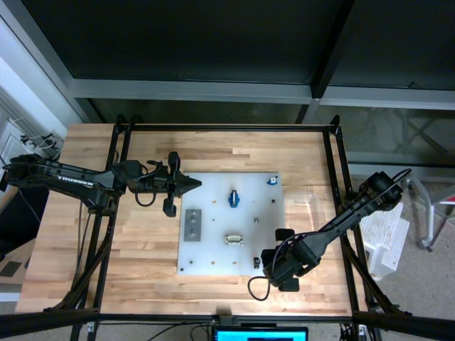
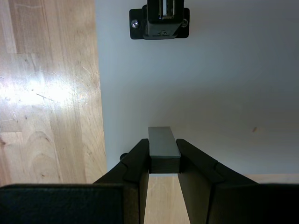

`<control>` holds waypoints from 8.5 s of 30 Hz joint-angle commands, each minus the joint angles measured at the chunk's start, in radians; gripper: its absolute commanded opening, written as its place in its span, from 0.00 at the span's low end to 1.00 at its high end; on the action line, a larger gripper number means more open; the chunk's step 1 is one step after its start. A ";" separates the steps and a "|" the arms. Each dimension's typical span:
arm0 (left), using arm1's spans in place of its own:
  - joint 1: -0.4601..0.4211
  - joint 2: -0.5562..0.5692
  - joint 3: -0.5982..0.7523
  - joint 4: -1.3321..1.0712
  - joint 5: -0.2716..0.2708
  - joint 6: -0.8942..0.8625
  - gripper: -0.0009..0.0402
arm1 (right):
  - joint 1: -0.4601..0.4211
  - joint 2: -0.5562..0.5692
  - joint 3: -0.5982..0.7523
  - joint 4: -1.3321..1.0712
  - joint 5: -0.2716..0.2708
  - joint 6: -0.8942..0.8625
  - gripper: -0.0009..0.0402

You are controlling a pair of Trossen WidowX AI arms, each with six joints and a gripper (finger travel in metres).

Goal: Pick the 16mm bar and install on taskboard

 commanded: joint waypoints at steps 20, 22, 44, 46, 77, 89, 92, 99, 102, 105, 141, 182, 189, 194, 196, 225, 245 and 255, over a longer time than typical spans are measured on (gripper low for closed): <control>0.000 0.000 0.000 0.000 0.000 0.000 0.02 | 0.000 -0.003 -0.071 0.081 0.001 -0.006 0.09; 0.000 0.000 0.000 0.000 0.000 0.000 0.02 | 0.000 -0.003 -0.071 0.082 0.001 -0.006 0.12; 0.000 0.000 0.000 0.000 0.000 0.000 0.02 | 0.000 -0.057 -0.009 -0.017 -0.008 -0.028 0.62; 0.000 0.000 0.000 0.000 0.000 0.000 0.02 | 0.000 -0.079 -0.003 -0.033 -0.007 -0.028 0.62; 0.000 0.000 0.000 0.000 0.000 0.000 0.02 | -0.151 -0.373 -0.071 0.029 0.112 -0.143 0.56; 0.000 0.000 0.000 0.000 0.000 0.000 0.02 | -0.371 -0.582 -0.221 0.290 0.137 -0.384 0.25; 0.000 0.000 0.000 0.000 0.000 0.000 0.02 | -0.418 -0.629 -0.273 0.391 0.135 -0.446 0.15; 0.000 0.000 0.000 0.000 0.000 0.000 0.02 | -0.505 -0.729 -0.416 0.677 0.131 -0.521 0.04; 0.000 0.000 0.000 0.000 0.000 0.000 0.02 | -0.535 -0.764 -0.475 0.798 0.121 -0.548 0.03; 0.000 0.000 0.000 0.000 0.000 0.000 0.02 | -0.570 -0.786 -0.525 0.920 0.089 -0.570 0.03; 0.000 0.000 0.000 0.000 0.000 0.000 0.02 | -0.687 -0.809 -0.708 1.379 -0.093 -0.594 0.02; 0.000 0.000 0.000 0.000 0.000 0.000 0.02 | -0.687 -0.809 -0.708 1.374 -0.093 -0.594 0.02; 0.000 0.000 0.000 0.000 0.000 0.000 0.02 | -0.687 -0.809 -0.708 1.374 -0.093 -0.594 0.02; 0.000 0.000 0.000 0.000 0.000 0.000 0.02 | -0.687 -0.809 -0.708 1.374 -0.093 -0.594 0.02; 0.000 0.000 0.000 0.000 0.000 0.000 0.02 | -0.687 -0.809 -0.708 1.374 -0.093 -0.594 0.02; 0.000 0.000 0.000 0.000 0.000 0.000 0.02 | -0.687 -0.809 -0.708 1.373 -0.093 -0.594 0.02; 0.000 0.000 0.000 0.000 0.000 0.000 0.02 | -0.687 -0.809 -0.708 1.373 -0.093 -0.594 0.02; 0.000 0.000 0.000 0.000 0.000 0.000 0.02 | -0.687 -0.809 -0.708 1.373 -0.093 -0.594 0.02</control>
